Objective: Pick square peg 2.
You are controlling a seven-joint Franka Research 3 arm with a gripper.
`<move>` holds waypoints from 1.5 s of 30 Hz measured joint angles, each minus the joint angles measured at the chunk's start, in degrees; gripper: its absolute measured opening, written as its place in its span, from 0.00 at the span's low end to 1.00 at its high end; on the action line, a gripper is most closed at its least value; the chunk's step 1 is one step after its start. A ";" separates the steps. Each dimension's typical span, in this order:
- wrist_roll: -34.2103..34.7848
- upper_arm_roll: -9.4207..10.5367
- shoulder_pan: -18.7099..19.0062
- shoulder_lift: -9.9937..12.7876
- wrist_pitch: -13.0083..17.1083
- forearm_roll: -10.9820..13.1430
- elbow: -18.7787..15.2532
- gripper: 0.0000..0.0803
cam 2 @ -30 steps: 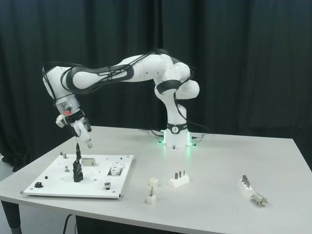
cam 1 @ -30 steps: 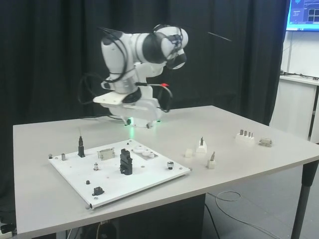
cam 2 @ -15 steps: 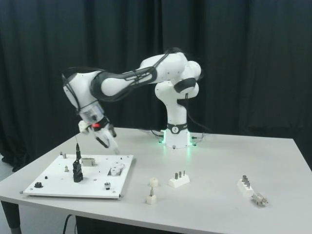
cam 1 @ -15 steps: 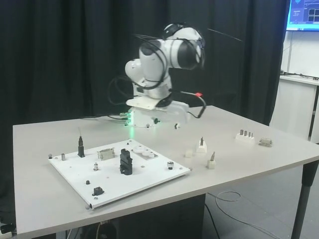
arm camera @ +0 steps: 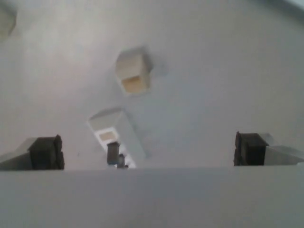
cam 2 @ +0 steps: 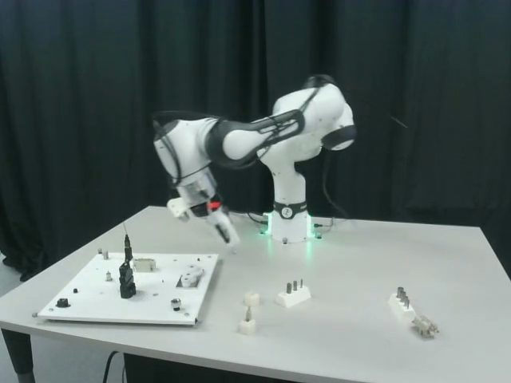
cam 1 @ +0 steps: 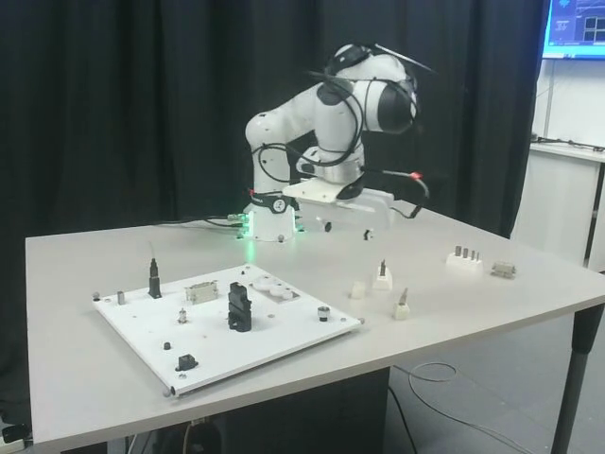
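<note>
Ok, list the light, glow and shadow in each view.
Wrist view: faint shadow beside the block; the gripper's own body hides the lower part. First room view: green glow on the table at the arm's base, lit screen in the corner. Second room view: green glow at the base again.

Robotics lab, black curtains [cam 2: 96, 96]; grey table [cam 2: 447, 263], white arm [cam 2: 239, 144]

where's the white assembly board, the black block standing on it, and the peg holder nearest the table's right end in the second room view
white assembly board [cam 2: 88, 299], second room view, bare patch of its top face
black block [cam 2: 127, 281], second room view, middle of its body
peg holder [cam 2: 402, 305], second room view, its white base below the pegs
</note>
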 joint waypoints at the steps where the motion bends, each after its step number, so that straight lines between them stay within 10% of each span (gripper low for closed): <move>1: -0.78 -0.99 1.58 0.62 0.25 0.88 -1.35 1.00; 12: -6.03 -11.58 17.98 14.97 1.26 12.71 -16.23 1.00; 19: -6.02 -9.02 26.12 11.19 11.20 12.23 -21.85 1.00; 45: 1.25 -2.32 37.31 10.77 23.79 17.34 -27.03 1.00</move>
